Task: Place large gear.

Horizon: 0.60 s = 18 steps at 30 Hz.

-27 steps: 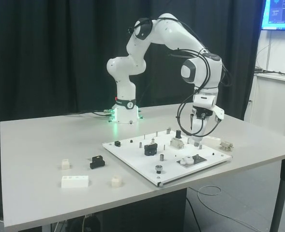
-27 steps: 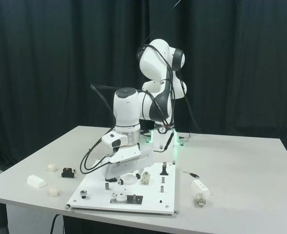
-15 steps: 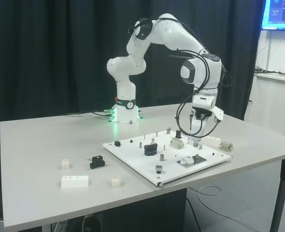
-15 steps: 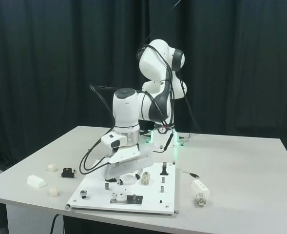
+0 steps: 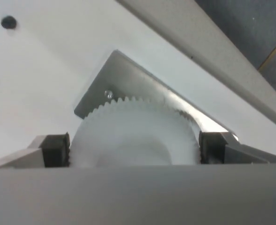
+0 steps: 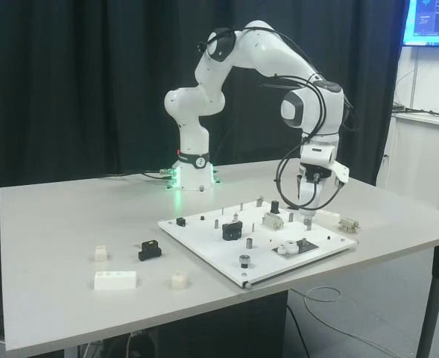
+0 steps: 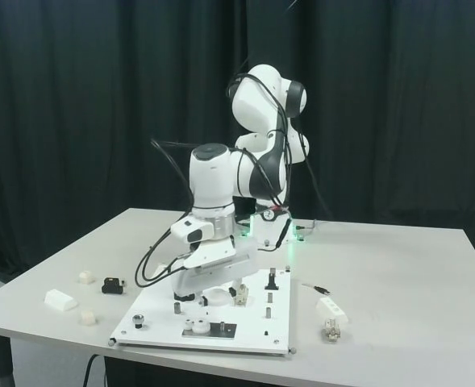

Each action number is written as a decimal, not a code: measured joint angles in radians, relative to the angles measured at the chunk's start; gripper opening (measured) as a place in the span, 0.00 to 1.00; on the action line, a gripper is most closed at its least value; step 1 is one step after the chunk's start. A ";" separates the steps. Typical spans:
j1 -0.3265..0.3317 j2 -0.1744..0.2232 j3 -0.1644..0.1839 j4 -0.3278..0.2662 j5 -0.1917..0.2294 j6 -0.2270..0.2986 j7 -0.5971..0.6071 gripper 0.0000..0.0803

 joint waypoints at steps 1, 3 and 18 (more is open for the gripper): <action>0.001 0.000 0.000 0.001 0.000 0.000 0.003 0.74; 0.002 0.000 0.000 0.003 0.000 0.000 0.007 0.74; 0.014 -0.001 0.004 0.015 0.005 -0.007 0.072 0.74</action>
